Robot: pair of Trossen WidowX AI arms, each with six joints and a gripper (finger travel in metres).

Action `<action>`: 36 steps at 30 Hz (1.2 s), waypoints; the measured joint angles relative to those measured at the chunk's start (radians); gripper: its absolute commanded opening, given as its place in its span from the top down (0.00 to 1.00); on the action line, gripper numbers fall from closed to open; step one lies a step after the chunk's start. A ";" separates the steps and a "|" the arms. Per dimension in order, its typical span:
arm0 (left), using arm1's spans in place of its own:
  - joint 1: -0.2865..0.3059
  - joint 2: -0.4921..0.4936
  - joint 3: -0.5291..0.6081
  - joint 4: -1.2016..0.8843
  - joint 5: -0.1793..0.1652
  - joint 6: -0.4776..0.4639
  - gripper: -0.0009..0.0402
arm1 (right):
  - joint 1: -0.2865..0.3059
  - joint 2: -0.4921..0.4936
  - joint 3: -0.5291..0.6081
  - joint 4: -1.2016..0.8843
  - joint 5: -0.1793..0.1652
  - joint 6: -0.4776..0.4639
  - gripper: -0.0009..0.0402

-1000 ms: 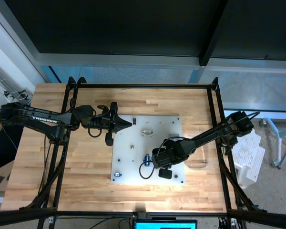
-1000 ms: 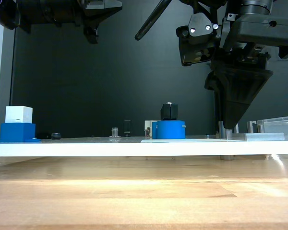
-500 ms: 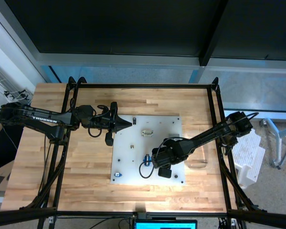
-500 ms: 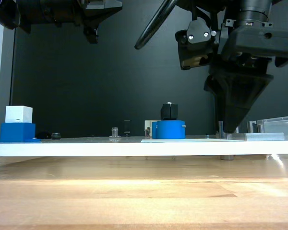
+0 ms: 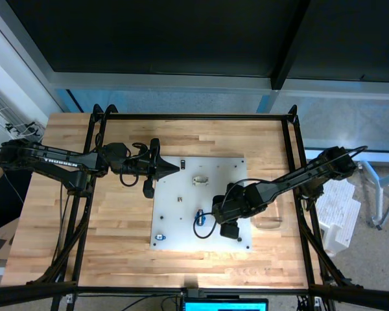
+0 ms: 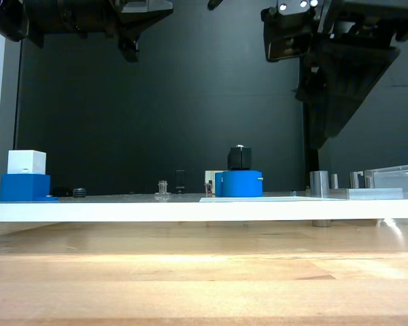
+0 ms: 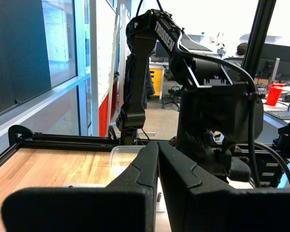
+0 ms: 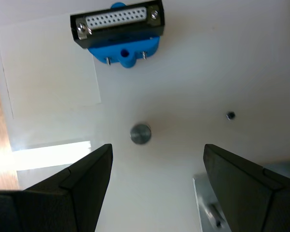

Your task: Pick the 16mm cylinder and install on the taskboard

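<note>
Two arms. Left pincer point(image 7: 158, 144) clenched, parked over the white rectangular taskboard's point(image 5: 181, 220) far-left corner. One small silver-grey metal cylinder point(image 8: 140, 134) stands in the board; right pincer point(image 8: 157, 150) released, hovering above it. Wooden counter point(image 5: 117, 214), windowed room.

16mm cyl point(image 8: 140, 134) – brushed metal; board point(image 8: 193, 63) matt.

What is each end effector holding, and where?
Nothing. Right end effector hangs open above the 16mm cylinder standing in the taskboard; left end effector, shut empty, hovers by its far-left corner.

Bright glare on the taskboard point(image 8: 183, 58); low view dim.
</note>
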 measured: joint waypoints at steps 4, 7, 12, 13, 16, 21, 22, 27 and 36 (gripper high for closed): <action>0.000 0.000 0.000 0.000 0.000 0.000 0.98 | -0.001 -0.022 0.000 -0.020 0.000 0.000 0.34; 0.000 0.000 0.000 0.000 0.000 0.000 0.98 | -0.001 -0.026 0.000 -0.026 0.003 -0.002 0.34; 0.000 0.000 0.000 0.000 0.000 0.000 0.98 | -0.002 -0.036 0.000 -0.039 0.006 -0.002 0.34; 0.000 0.000 0.000 0.000 0.000 0.000 0.98 | -0.002 -0.042 0.000 -0.038 0.014 -0.002 0.34; 0.000 0.000 0.000 0.000 0.000 0.000 0.98 | -0.011 -0.072 0.000 -0.038 0.044 -0.003 0.34; 0.000 0.000 0.000 0.000 0.000 0.000 0.98 | -0.055 -0.156 -0.003 0.011 0.085 -0.102 0.34; 0.000 0.000 0.000 0.000 0.000 0.000 0.98 | -0.065 -0.177 -0.008 0.033 0.099 -0.132 0.34; 0.000 0.000 0.000 0.000 0.000 0.000 0.98 | -0.115 -0.279 -0.039 0.145 0.103 -0.247 0.40; 0.000 0.000 0.000 0.000 0.000 0.000 0.98 | -0.174 -0.500 -0.230 0.465 0.098 -0.406 0.56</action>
